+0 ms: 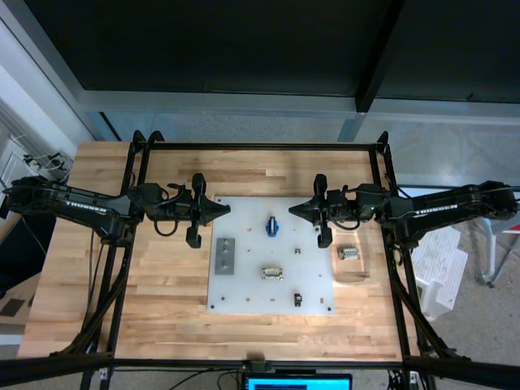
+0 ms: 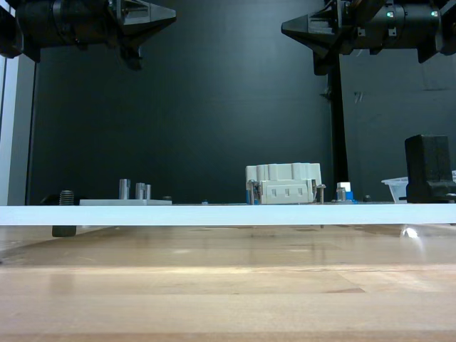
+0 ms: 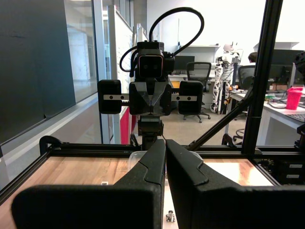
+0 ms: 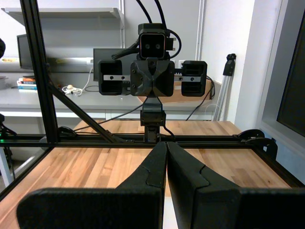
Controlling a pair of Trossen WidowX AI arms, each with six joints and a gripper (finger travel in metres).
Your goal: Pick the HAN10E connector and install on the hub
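Observation:
The HAN10E connector (image 1: 349,253), a small grey-beige block with a speckled face, lies in a clear tray (image 1: 351,276) just right of the white board (image 1: 244,301). On that board, near its middle, sits the beige hub (image 1: 272,274), which in the low view stands upright (image 2: 283,184). My left gripper (image 1: 227,209) hangs shut high over the board's far left edge, its fingers pressed together (image 3: 165,143). Opposite it, my right gripper (image 1: 291,209) is shut too (image 4: 167,144), well above and behind the connector. Neither holds anything.
The board also carries a blue knob (image 1: 272,227), a grey two-hole metal block (image 1: 224,256) and a small black part (image 1: 298,299). A black frame (image 1: 260,147) rims the wooden table. Papers (image 1: 443,260) lie off the table's right edge.

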